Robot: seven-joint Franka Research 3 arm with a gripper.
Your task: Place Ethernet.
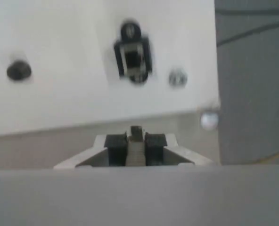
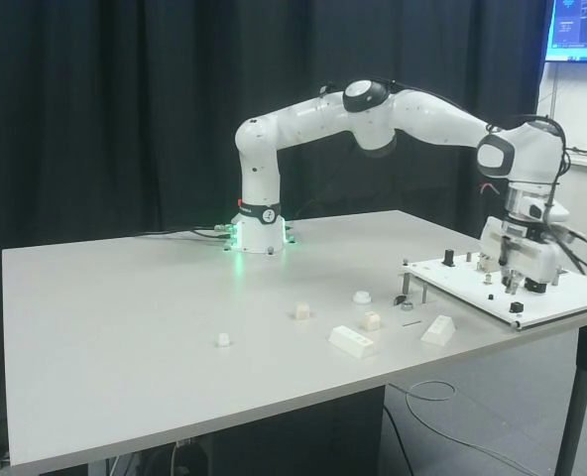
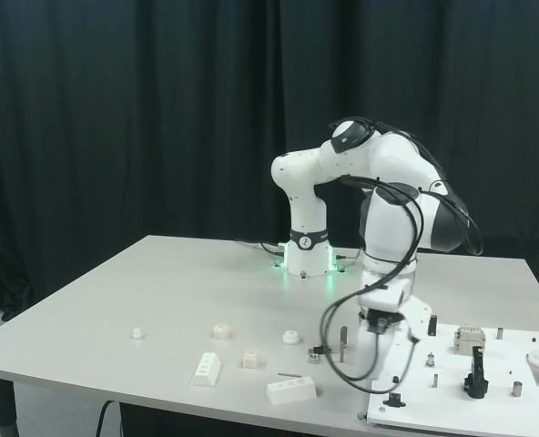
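Claw clenched on Ethernet plug, above white board's black socket.

Gripper — plug — above socket

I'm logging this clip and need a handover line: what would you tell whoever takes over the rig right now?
Pincer: shut on the Ethernet plug, which sits between the black fingertips, pointing down.
Position: the arm hangs over the white board at the table's edge; in the wrist view the black socket lies on the board, ahead of the plug and not yet under it.
Done: plug picked up and carried to the board.
Left: line the plug up over the socket, lower, seat it, release.
Several small white blocks lie loose on the grey table, apart from the board.
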